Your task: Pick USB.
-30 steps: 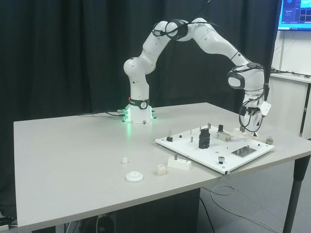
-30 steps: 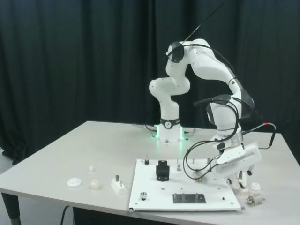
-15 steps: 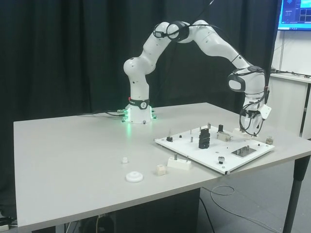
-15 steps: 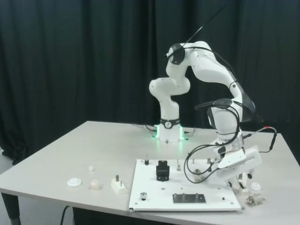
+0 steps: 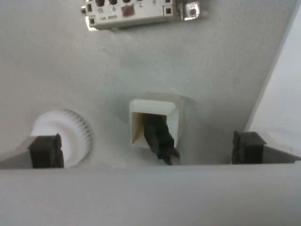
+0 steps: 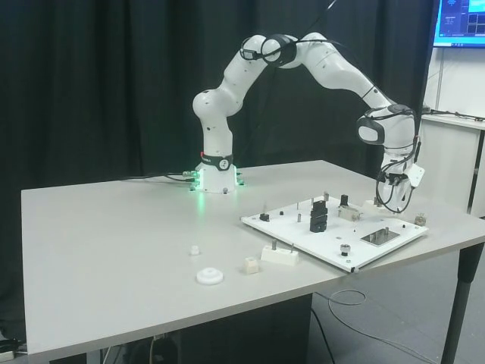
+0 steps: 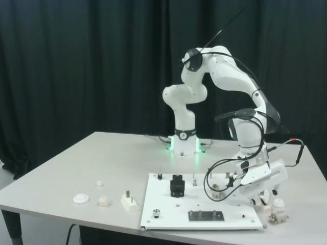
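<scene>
I have the gripper [image 5: 146, 148] lowered at the far edge of the white board [image 7: 202, 208], and from the wrist view its two black fingertips [image 5: 46, 151] stand wide apart with nothing between them touching, so the tool is released. The USB [image 5: 158, 136], a black plug with its cable running back under the hand, sits in a small white holder [image 5: 154, 121] on the grey table [image 5: 61, 66]. That holder lies between the two fingertips, roughly midway, and both pads are well clear of it. Just beside one fingertip, partly behind it, lies a white gear [image 5: 63, 134]. Beyond the holder, further from the hand, I see a white connector block [image 5: 141, 12] with a row of markings I cannot read. The edge of the white board runs past the other fingertip.

From the second room view the gripper [image 7: 262, 195] hangs low over the table just off the board's edge, with a loop of black cable [image 7: 219, 176] trailing from the wrist over the board. In the first room view the arm [image 6: 326, 64] arches from its base to that far corner; there the fingers are too small for me to judge
</scene>
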You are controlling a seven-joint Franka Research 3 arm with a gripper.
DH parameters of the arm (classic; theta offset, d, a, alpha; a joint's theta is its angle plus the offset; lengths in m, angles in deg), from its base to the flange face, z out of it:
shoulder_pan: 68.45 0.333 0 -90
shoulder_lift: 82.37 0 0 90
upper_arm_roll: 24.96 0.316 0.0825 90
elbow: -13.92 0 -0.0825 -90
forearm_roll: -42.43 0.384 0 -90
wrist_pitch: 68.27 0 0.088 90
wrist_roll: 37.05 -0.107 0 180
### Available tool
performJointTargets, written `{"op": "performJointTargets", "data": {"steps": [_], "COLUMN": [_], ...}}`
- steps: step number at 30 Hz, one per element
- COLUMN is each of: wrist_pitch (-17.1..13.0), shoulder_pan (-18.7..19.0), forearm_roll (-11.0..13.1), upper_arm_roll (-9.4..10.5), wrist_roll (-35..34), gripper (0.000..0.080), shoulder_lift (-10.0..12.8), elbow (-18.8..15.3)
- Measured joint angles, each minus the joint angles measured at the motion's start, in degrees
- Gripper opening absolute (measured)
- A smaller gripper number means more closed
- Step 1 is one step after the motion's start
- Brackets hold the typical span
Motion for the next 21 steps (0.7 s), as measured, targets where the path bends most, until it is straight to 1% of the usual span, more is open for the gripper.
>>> {"op": "performJointTargets", "data": {"steps": [19,20,21], "wrist_pitch": [-0.4,-0.4,-0.4], "shoulder_pan": [0.0,0.0,0.0], "forearm_roll": [0.0,0.0,0.0], "upper_arm_roll": [-0.08,-0.09,-0.1], "wrist_roll": [0.0,0.0,0.0], "gripper": [0.08,0.0511,0.0511], "shoulder_lift": [1.4,1.5,1.5], "elbow": [0.8,0.8,0.8]}}
